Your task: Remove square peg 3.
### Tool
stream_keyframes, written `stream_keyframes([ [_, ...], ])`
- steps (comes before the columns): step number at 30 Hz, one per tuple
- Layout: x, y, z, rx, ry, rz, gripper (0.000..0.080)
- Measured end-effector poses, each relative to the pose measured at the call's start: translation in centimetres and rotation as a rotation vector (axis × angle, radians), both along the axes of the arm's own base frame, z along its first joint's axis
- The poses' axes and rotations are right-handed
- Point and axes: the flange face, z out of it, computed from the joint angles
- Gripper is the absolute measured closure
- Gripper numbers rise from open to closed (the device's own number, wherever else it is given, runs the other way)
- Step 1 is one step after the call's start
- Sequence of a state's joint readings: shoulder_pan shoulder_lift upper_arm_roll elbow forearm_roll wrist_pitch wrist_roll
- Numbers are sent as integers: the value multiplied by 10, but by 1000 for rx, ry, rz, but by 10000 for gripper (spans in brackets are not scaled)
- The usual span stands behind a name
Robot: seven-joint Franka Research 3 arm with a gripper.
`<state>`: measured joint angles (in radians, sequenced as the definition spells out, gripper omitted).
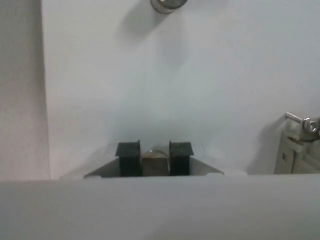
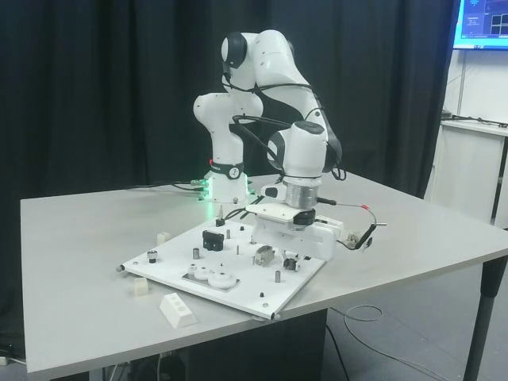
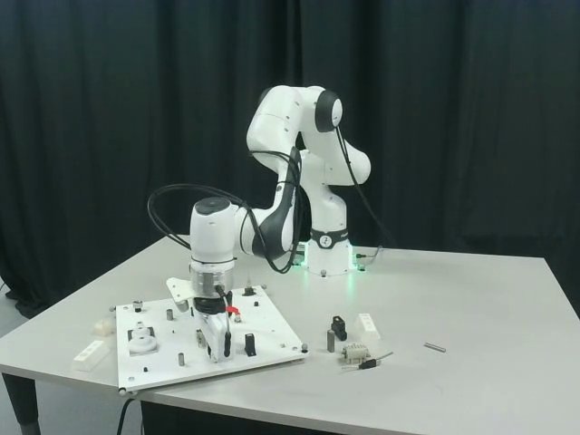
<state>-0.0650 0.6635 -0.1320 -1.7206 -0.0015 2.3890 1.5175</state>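
- Wrist view: we look down past the gripper [image 1: 155, 159]. Its two black fingers [image 1: 128, 158] stand upright and close together, clamped on a small grey metal block, which we take to be peg 3 [image 1: 155, 161]. Beneath lies the white board [image 1: 175, 80]. A round metal stud [image 1: 168, 4] sits well apart from the fingers, and a metal bracket [image 1: 300, 147] stands off to one side.
- First room view: we see the white arm [image 2: 270, 87] bolted to the grey table [image 2: 71, 246], bent over the board [image 2: 178, 266]. The gripper [image 2: 287, 255] points straight down and sits low among the board's parts, likely so the peg can be drawn straight up from its hole. White gears [image 2: 213, 276] lie toward the board's front edge. Two loose white blocks [image 2: 178, 309] rest on the table just beside the board.
- Second room view: we see the gripper [image 3: 217, 344] low over the board [image 3: 272, 331], wrist vertical; the peg itself is hidden here. Small loose parts [image 3: 355, 353] lie on the table [image 3: 471, 362], well apart from the board.
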Motion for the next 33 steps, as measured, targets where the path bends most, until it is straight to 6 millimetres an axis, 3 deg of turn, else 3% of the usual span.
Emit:
stream_keyframes([
  [33, -1, -6, 1, 46, -10, 24, 686],
])
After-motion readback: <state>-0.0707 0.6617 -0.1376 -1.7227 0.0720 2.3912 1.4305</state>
